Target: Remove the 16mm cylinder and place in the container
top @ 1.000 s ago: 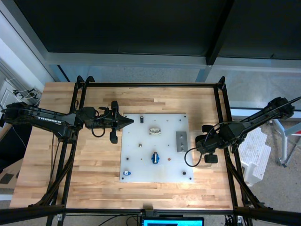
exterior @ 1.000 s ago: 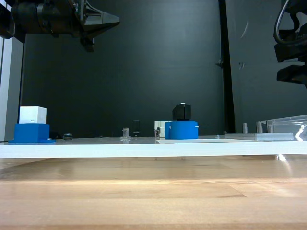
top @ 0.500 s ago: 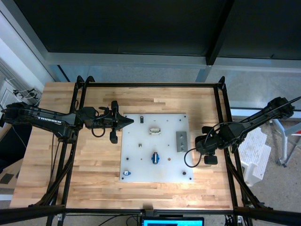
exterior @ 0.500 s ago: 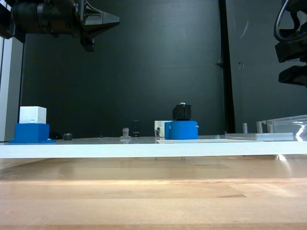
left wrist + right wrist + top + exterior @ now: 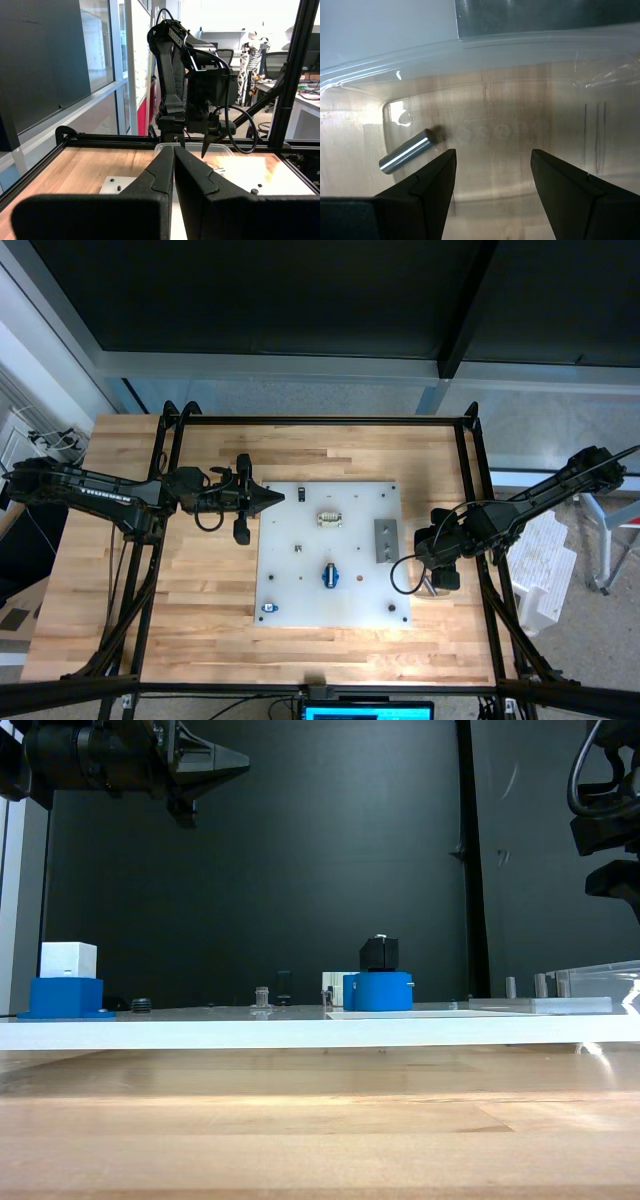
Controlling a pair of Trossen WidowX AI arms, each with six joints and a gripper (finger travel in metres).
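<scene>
A silver-grey metal cylinder, the 16mm cylinder (image 5: 407,151), lies on its side on the floor of the clear plastic container (image 5: 520,40), free of any grip. My right gripper (image 5: 492,155) hangs just above the container with its fingers open and nothing between them. From above, the right gripper (image 5: 436,578) sits just off the right edge of the white board (image 5: 300,580). The container (image 5: 600,975) shows at the far right in the low view. My left gripper (image 5: 272,498) is shut, held high beside the board's back left corner.
The board carries a blue cylindrical part (image 5: 329,575), a grey metal block (image 5: 386,538), a small connector (image 5: 328,519) and a blue base with a white cube (image 5: 66,985). A black frame (image 5: 470,500) surrounds the table.
The right gripper has shifted slightly toward the board and the near edge above the container. The left arm has not moved.
</scene>
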